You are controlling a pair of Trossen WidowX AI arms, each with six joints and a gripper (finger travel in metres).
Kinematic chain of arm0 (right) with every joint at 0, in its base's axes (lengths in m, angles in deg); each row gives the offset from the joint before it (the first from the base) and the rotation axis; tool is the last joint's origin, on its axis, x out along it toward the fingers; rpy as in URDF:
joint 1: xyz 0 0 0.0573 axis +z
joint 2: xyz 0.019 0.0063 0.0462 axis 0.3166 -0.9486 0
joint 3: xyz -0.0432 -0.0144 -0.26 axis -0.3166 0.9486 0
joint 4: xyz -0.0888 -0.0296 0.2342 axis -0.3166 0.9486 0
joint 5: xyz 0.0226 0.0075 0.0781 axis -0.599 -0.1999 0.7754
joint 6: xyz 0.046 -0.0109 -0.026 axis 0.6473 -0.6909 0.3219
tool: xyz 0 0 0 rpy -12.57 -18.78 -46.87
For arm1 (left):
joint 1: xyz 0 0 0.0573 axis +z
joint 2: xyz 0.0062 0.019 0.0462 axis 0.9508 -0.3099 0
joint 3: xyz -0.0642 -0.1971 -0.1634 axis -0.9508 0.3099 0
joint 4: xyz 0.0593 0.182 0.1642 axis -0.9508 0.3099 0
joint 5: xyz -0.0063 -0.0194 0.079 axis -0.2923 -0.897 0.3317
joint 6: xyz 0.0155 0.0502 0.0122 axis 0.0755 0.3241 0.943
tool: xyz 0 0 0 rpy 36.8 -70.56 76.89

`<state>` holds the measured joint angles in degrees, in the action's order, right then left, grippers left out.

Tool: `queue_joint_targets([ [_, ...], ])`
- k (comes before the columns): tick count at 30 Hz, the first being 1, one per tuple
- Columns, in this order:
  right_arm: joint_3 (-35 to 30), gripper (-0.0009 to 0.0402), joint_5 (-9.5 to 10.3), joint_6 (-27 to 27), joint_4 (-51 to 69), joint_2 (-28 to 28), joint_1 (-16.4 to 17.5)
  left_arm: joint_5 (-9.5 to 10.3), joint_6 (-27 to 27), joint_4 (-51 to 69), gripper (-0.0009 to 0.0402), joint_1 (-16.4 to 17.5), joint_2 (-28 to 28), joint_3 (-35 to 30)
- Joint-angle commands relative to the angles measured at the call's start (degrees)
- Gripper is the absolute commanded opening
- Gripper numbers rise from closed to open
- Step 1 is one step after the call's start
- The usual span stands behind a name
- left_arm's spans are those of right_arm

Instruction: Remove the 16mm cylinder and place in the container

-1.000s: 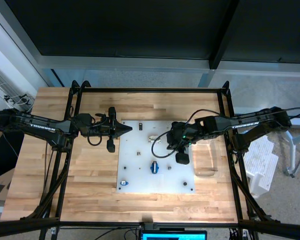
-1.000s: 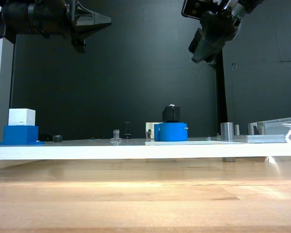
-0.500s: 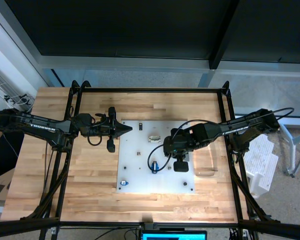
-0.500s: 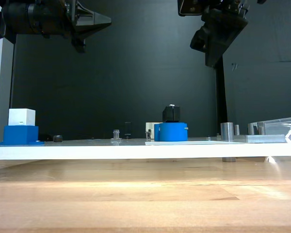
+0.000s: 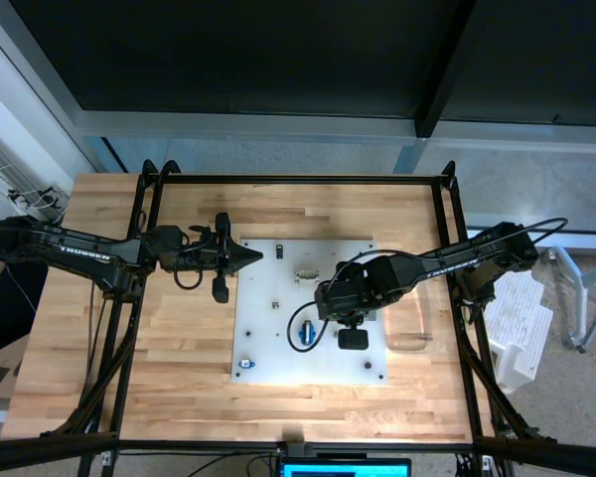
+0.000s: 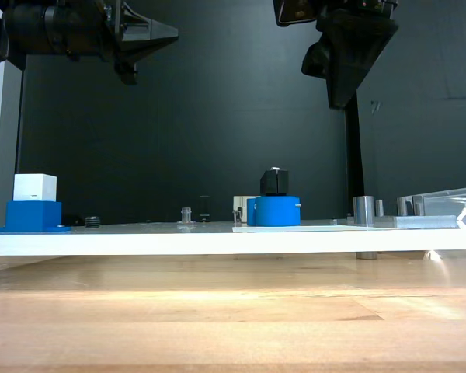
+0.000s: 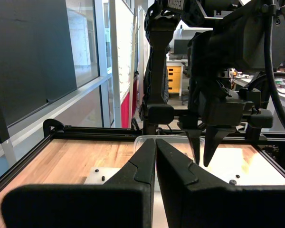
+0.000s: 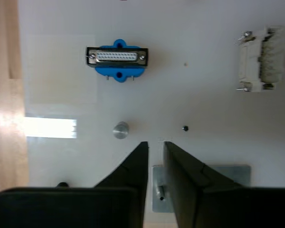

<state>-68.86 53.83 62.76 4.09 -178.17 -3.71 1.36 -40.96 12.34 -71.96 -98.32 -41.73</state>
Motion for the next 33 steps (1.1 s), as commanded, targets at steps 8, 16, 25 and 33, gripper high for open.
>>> queue_joint_targets([
  [8,0.13,0.0168,-1.2,0.44,0.11,0.04,0.59,0.0,0.02,-0.02,0.0,0.02,-0.02,-0.02],
  [16,0.61,0.0185,-2.03,0.66,0.2,0.07,1.46,0.0,0.02,-0.02,0.0,0.0,-0.02,-0.02],
  [25,1.92,0.0185,-2.51,0.87,-0.66,0.04,2.86,0.0,0.02,-0.02,0.0,0.0,-0.02,-0.02],
  [33,4.57,0.0185,-2.54,1.11,-4.42,0.04,3.3,0.0,0.02,-0.02,0.0,0.02,-0.02,-0.02],
])
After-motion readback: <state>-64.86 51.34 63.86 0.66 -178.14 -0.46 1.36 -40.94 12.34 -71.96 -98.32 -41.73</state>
